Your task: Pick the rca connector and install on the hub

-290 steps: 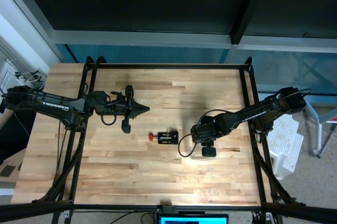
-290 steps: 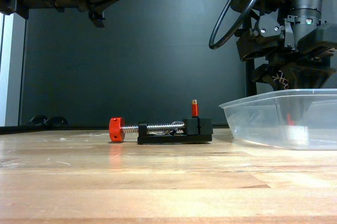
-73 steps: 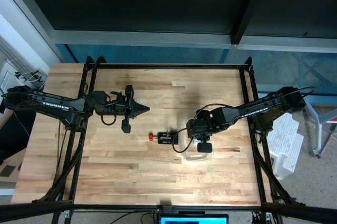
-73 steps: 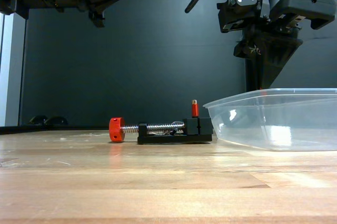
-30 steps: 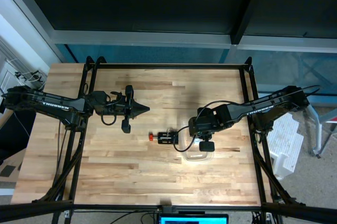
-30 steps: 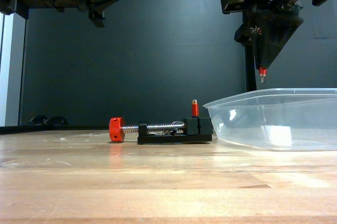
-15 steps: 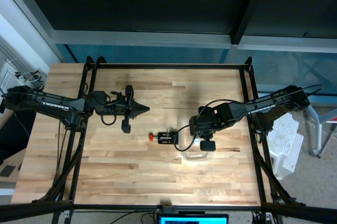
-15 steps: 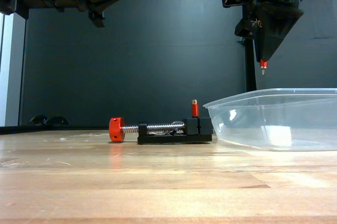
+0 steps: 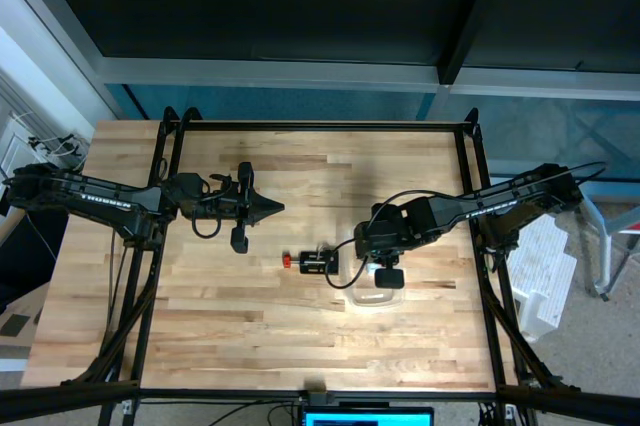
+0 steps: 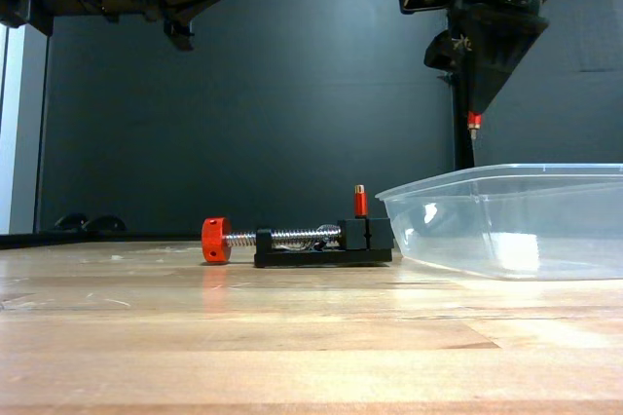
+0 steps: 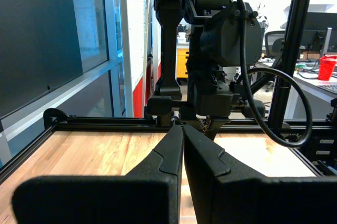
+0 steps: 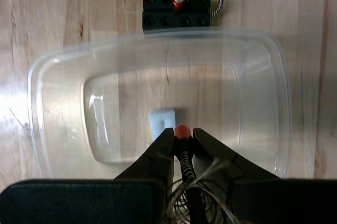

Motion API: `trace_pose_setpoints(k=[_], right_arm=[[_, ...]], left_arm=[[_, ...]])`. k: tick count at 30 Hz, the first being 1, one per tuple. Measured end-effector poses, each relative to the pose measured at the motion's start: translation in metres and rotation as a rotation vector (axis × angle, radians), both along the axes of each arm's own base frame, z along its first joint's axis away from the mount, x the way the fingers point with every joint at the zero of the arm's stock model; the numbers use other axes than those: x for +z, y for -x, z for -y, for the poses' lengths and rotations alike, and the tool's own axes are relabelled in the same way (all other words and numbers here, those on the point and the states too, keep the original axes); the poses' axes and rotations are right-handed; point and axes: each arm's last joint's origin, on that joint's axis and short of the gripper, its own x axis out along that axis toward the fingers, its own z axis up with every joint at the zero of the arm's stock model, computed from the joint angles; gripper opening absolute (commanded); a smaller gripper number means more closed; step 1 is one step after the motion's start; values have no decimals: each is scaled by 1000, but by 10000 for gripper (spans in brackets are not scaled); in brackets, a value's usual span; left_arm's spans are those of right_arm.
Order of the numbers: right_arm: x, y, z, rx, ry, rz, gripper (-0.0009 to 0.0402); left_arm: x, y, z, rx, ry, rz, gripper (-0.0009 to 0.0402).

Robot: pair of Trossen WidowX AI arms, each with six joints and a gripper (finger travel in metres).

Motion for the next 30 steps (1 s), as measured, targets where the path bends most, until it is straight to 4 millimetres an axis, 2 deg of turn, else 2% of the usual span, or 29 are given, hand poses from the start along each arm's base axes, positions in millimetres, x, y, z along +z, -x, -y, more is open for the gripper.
trace_pose_setpoints(k=[30], right_arm=[[-10, -69, -1, -17, 8, -4, 0]], left_arm=[[0, 0, 0, 0, 0, 0, 0]])
